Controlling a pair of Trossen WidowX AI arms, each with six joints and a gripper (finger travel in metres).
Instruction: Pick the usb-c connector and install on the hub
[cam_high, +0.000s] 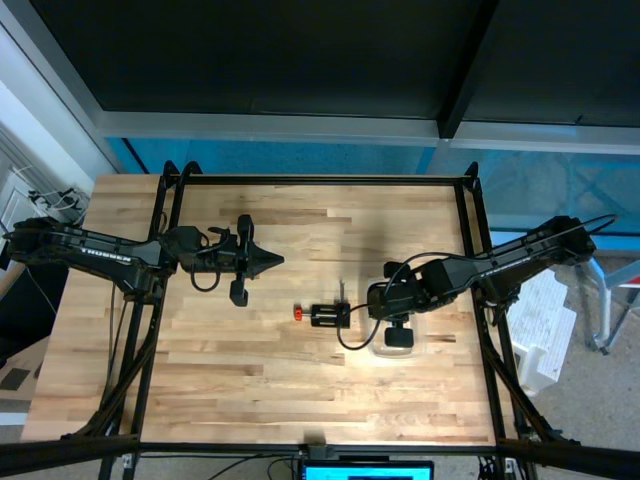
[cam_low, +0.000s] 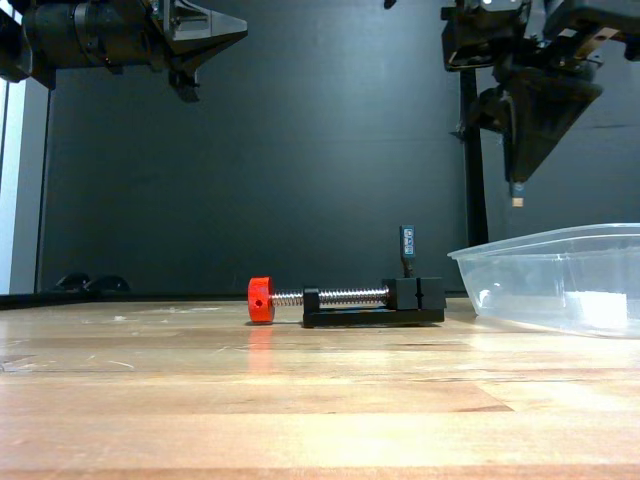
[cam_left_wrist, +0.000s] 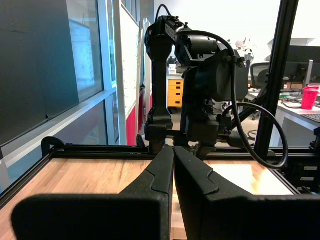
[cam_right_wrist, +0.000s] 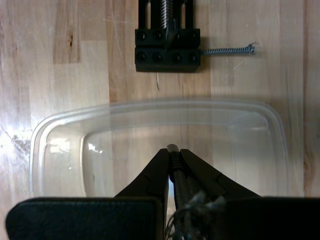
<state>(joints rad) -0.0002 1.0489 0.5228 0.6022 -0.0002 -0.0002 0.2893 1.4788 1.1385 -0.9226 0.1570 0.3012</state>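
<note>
**Desk:** What's on the left?

**Operator:** My left gripper (cam_high: 275, 260) hangs high over the pale wooden table (cam_low: 200, 380), jaws pressed together on nothing, well apart from the work.

**Desk:** And the centre?

**Operator:** The black rectangular hub (cam_low: 372, 301) lies flat on the table, its red-orange knob (cam_low: 260, 299) pointing left. A small dark upright piece (cam_low: 407, 243) stands on its right end.

**Desk:** The part itself?

**Operator:** The dark-grey, silver-tipped usb-c connector (cam_right_wrist: 172, 149) is clamped in my right gripper (cam_low: 517, 185). It is held tip down, above the near wall of the clear plastic tray (cam_low: 520, 262).

**Desk:** Your plan?

**Operator:** As I judge it, carry the connector left at this height until it clears the tray rim. Square it over the hub's right end, then descend slowly and vertically. I'd keep the jaws firm, because a tilted tip would likely jam.
</note>
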